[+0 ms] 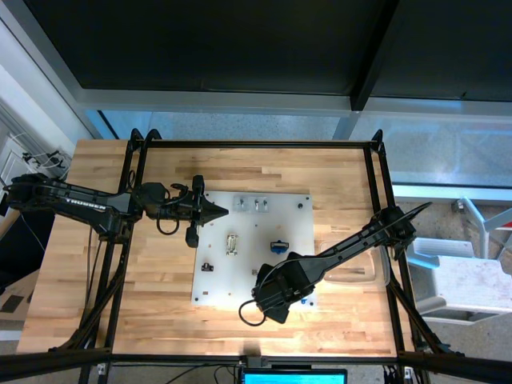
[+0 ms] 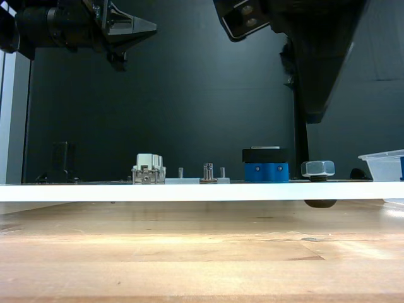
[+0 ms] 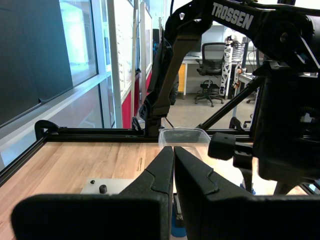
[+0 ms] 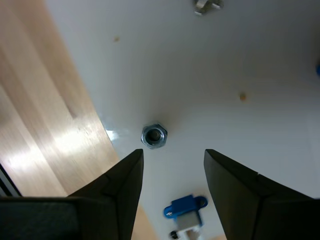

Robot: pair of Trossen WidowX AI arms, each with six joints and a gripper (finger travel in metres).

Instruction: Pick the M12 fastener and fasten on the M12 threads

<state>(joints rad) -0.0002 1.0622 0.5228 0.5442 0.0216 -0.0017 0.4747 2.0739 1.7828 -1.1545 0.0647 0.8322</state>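
The silver M12 nut (image 4: 154, 135) rests flat on the white board (image 4: 240, 55), close to the board's edge beside the bare wood. In the low view the nut (image 2: 317, 168) sits low against the board and no stud ribs show beneath it, so it appears run down on its stud. My right gripper (image 4: 173, 152) hangs open just above the nut, apart from it, holding nothing. In the high view the right gripper (image 1: 270, 299) covers that spot. My left gripper (image 1: 218, 211) hovers shut and empty over the board's far left edge; its fingers (image 3: 165, 165) are pressed together.
A clear tray (image 1: 362, 276) lies right of the board, under the right arm. A blue block with a black top (image 2: 266, 165), a grey connector (image 2: 148, 170) and a silver post (image 2: 208, 172) stand on the board. A small blue connector (image 4: 185, 206) lies near the nut.
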